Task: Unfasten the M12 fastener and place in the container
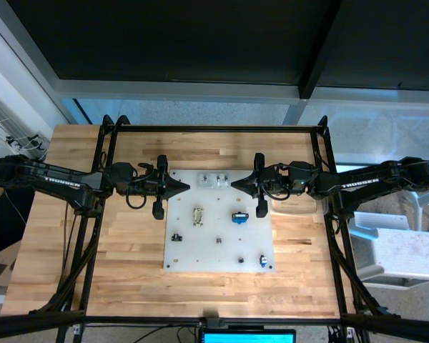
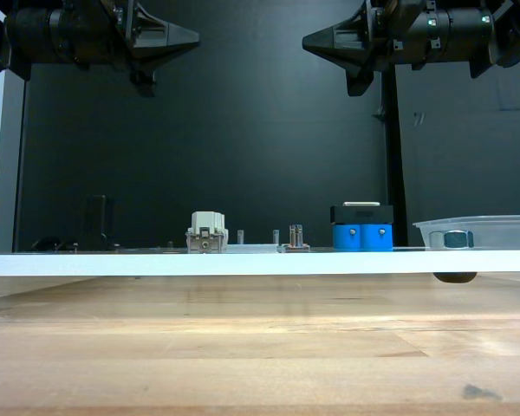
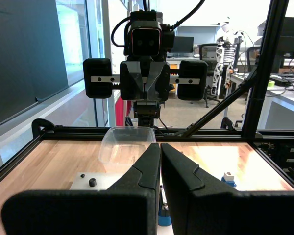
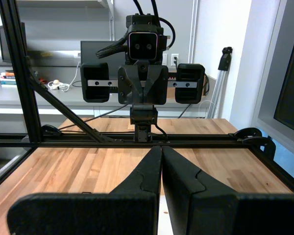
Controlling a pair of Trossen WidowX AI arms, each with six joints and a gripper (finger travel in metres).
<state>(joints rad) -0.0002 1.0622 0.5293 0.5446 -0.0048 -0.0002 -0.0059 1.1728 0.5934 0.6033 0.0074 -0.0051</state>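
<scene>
Both pincers: left gripper (image 1: 188, 187), right gripper (image 1: 234, 186) closed on nothing, above white board (image 1: 200, 250).
M12 fastener (image 1: 243, 260): on its stud, I think; unscrewing pending.
Container (image 3: 118, 147): awaiting it.

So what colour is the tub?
Clear plastic tub, plainest in the low view. Left hand and right hand hover shut, high above the board.
</scene>
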